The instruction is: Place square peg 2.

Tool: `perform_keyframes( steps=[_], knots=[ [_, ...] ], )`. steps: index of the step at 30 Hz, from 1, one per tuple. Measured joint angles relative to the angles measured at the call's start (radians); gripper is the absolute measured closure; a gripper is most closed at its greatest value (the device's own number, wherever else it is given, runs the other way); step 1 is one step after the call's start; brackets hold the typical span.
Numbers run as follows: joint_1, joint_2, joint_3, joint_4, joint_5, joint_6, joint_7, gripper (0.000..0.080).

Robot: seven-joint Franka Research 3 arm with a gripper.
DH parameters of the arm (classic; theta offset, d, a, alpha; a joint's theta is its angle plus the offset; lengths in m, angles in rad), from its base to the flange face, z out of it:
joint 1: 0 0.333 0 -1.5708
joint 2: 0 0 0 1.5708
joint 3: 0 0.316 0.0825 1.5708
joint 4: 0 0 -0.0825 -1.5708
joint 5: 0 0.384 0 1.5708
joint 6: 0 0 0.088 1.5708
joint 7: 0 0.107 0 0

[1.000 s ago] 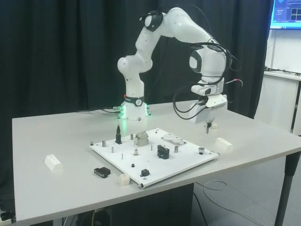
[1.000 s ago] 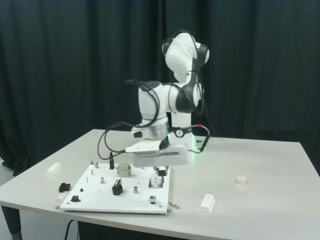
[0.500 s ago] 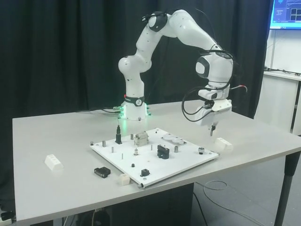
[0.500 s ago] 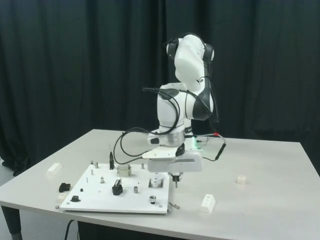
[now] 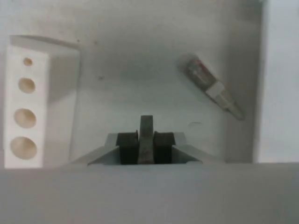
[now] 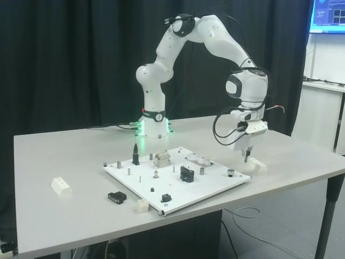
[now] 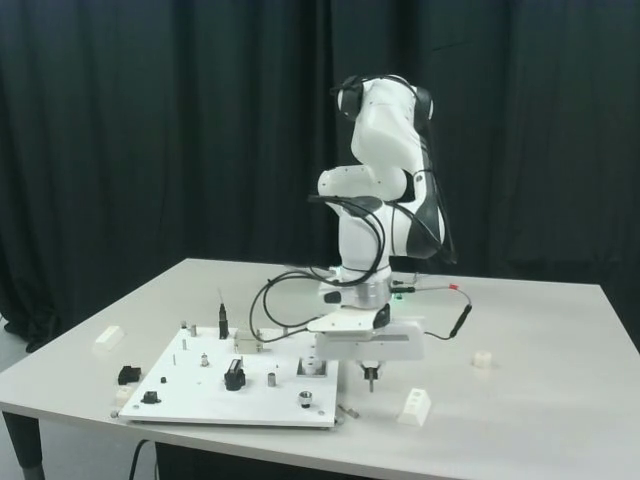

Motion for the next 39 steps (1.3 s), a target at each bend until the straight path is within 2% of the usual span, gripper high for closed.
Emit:
perform_keyframes(
  steps=[8, 14, 24, 39],
  knots=[
    [0.0, 0.007, 0.031, -0.035, 0.0, 0.078, 0.016, 0.0738],
    [0.0, 0.015, 0.047, -0.051, 0.0, 0.118, 0.025, 0.0738],
    [0.0, 0.031, 0.062, -0.058, 0.0, 0.155, 0.038, 0.0738],
    [0.0, 0.035, 0.065, -0.061, 0.0, 0.16, 0.055, 0.0738]
  ],
)
